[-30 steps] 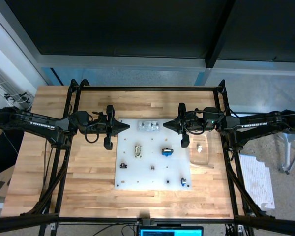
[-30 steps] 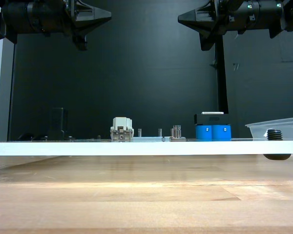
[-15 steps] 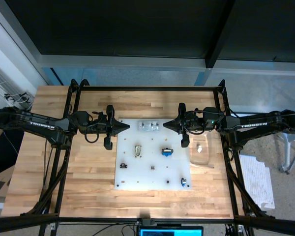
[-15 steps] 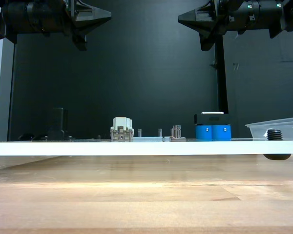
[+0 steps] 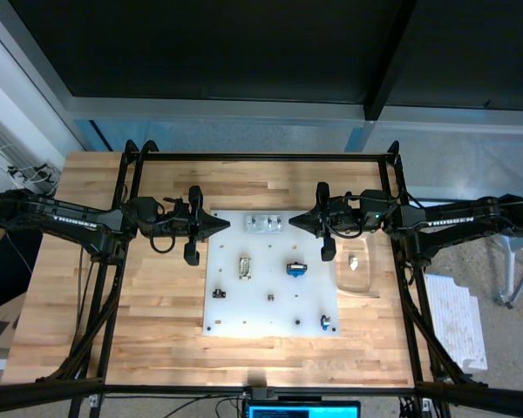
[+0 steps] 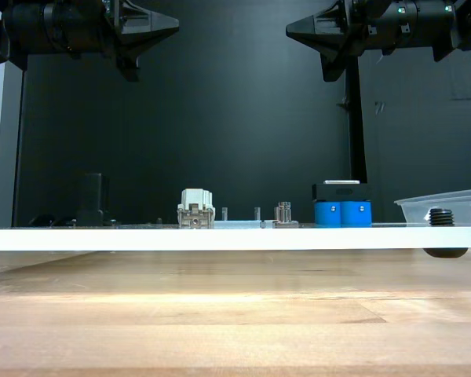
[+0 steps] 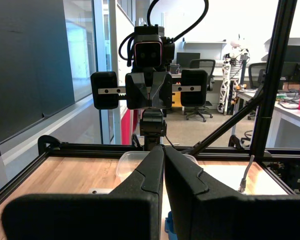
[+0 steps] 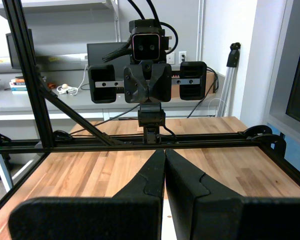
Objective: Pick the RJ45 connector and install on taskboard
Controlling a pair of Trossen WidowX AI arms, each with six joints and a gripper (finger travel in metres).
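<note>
nothing has moved in the last second. the right gripper (image 5: 293,220) hangs high, fingers pressed together on nothing, with the tray (image 5: 363,287) below its wrist and the jack (image 5: 328,324) well nearer. the left gripper (image 5: 227,225) faces it, likewise closed and empty. where the connector is cannot be told; the task looks finished or stalled.

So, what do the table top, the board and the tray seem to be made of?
Table top: wood, likely butcher-block, with visible strips and grain, matte. Board: white, smooth, probably plastic. Tray: clear plastic, since the wood shows through it. Left gripper and right gripper hang shut, high over the board's far end, holding nothing.
</note>
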